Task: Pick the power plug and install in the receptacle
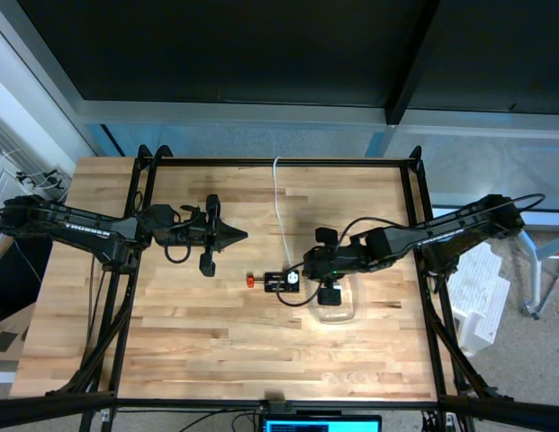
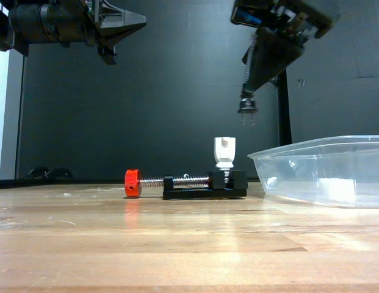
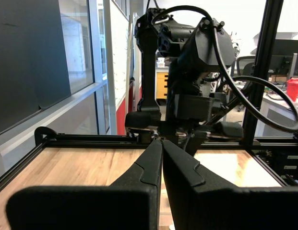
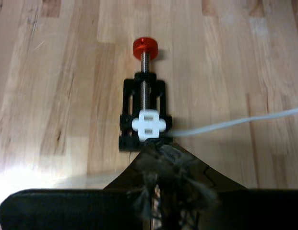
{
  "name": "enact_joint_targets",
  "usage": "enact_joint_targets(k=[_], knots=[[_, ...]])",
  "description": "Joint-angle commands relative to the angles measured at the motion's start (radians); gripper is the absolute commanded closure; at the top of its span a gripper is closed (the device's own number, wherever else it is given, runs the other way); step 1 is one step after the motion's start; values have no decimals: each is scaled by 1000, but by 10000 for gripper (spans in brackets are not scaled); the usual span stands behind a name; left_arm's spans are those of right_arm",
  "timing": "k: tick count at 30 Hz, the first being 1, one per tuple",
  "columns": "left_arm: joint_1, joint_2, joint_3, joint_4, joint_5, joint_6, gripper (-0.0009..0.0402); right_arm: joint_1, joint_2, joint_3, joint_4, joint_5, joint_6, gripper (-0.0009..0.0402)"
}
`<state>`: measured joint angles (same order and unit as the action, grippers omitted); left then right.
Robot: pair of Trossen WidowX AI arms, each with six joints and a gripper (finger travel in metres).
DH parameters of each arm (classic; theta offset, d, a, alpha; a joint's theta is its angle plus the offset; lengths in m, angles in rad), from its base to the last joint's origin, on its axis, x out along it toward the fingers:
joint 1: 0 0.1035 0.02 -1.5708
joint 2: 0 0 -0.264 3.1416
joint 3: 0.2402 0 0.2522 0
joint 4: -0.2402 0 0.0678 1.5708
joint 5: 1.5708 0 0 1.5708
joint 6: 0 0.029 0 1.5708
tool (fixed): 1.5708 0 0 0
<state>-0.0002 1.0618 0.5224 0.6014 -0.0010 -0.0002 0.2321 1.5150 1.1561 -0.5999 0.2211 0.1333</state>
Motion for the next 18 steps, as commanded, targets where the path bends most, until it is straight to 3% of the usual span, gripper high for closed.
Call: enact_joint_targets(k=[1,10,18], knots=[[0,0,0,0,0,0,393,-7,41,35,5,-3,-23,393],[0,0,0,0,0,0,393,-10,111,71,32,-3,-46,393],[0,0,0,0,0,0,393,-10,111,61,38,-3,-46,393]])
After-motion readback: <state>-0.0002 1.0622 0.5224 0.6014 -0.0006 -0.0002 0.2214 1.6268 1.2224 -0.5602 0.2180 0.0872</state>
